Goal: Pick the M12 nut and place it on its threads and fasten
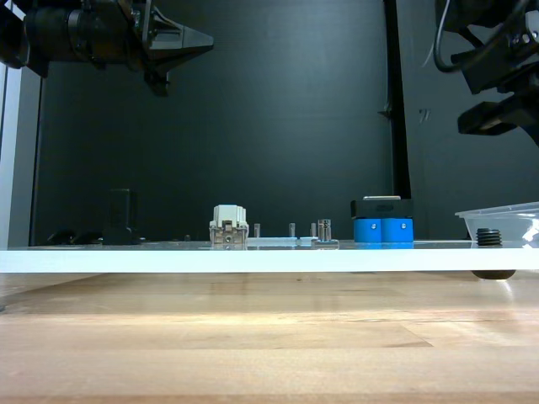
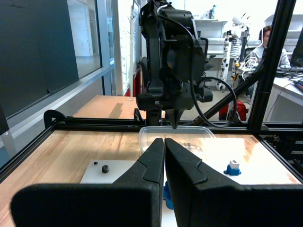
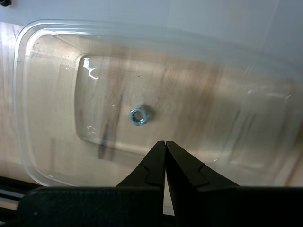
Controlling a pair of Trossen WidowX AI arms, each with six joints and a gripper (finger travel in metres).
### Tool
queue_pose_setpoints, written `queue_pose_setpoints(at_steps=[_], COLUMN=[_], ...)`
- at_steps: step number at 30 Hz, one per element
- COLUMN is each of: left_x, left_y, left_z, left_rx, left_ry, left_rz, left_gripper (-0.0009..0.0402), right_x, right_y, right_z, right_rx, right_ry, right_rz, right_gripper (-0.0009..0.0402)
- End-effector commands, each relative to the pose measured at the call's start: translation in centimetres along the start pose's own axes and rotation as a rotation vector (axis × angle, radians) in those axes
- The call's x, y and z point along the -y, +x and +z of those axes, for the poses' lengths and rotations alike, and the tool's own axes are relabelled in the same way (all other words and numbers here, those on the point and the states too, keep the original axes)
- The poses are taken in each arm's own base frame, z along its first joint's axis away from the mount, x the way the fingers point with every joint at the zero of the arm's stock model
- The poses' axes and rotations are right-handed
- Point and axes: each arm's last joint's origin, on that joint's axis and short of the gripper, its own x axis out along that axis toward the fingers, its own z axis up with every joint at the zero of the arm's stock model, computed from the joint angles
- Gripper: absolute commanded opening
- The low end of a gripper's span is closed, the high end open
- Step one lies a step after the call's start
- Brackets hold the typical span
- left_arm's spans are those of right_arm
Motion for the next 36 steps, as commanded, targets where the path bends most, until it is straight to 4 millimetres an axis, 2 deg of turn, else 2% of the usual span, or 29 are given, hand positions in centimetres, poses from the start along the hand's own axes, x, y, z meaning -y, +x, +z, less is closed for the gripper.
queue_pose_setpoints(at_steps=[1,7,10,14,19,23,27,36], left_x=[0.0,0.0,0.0,0.0,0.0,0.0,0.0,0.0], left_y=[0.0,0.0,0.0,0.0,0.0,0.0,0.0,0.0], left_z=[0.0,0.0,0.0,0.0,0.0,0.0,0.0,0.0], left_rx=[0.000,0.000,-0.001,0.000,0.000,-0.001,-0.001,-0.001], left_ry=[0.000,0.000,0.000,0.000,0.000,0.000,0.000,0.000], left_rz=[0.000,0.000,0.000,0.000,0.000,0.000,0.000,0.000], left_gripper=[0.0000,0.0000,0.0000,0.0000,0.0000,0.0000,0.0000,0.0000], right_x=[-0.9,-2.4,-2.6,-2.7,-2.6,-2.6,-2.6,-2.7], right_y=[0.5,1.0,1.1,1.2,2.3,3.6,4.3,5.6], right_z=[0.3,0.3,0.2,0.3,0.5,0.5,0.5,0.4], right_rx=[-0.028,-0.045,-0.047,-0.047,-0.058,-0.073,-0.060,-0.029], right_ry=[0.044,-0.082,-0.205,-0.428,-0.548,-0.617,-0.686,-0.685], right_rz=[-0.012,-0.055,-0.069,-0.075,-0.104,-0.100,-0.088,-0.047], right_gripper=[0.0000,0.0000,0.0009,0.0047,0.0119,0.0173,0.0205,0.0210])
